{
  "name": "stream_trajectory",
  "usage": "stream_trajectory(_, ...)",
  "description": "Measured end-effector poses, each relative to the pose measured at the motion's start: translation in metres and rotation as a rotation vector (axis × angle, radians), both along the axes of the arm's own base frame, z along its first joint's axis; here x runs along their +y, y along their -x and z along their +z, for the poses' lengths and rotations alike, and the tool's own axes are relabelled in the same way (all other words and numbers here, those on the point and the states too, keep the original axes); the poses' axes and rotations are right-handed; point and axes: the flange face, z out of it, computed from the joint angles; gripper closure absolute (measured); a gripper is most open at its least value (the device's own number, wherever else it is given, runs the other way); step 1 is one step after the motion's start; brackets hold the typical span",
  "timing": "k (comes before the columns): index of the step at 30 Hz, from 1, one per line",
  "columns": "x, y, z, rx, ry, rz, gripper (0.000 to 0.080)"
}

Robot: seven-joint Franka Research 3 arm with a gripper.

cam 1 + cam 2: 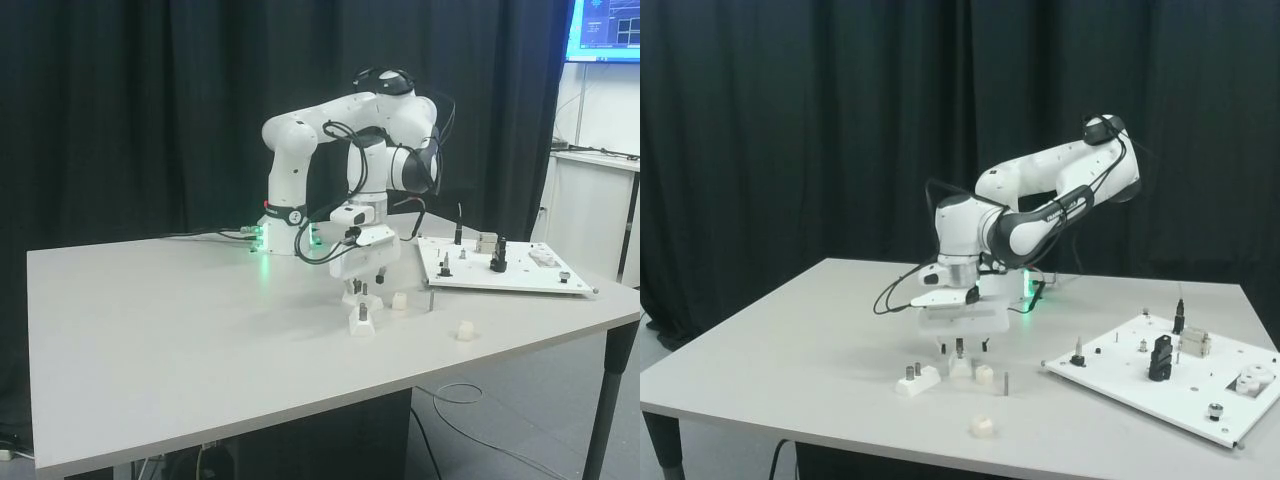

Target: Pick square peg 2.

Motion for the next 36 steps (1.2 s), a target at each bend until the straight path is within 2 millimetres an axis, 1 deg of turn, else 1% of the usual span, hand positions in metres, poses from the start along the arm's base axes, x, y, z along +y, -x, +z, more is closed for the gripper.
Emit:
stream_trajectory(23, -0.0036, -0.0009, -0.0067, -0.015, -0.010, -0.037, 0.0003)
stream_trajectory(24, -0.0037, -0.0009, -0.0068, -0.015, -0.010, -0.039, 0.0300)
stream_trajectory(29, -0.0042, -0.0010, -0.0069, -0.015, -0.011, -0.051, 0.0300)
stream_trajectory(30, -0.0043, -0.0010, -0.0069, -0.015, -0.011, -0.052, 0.0502)
stream_trajectory(34, -0.0047, -0.0010, -0.0069, -0.016, -0.012, -0.057, 0.0502)
stream_trajectory(35, -0.0049, -0.0010, -0.0069, -0.016, -0.012, -0.058, 0.0695)
stream_trajectory(36, -0.0051, -0.0010, -0.0069, -0.016, -0.012, -0.059, 0.0695)
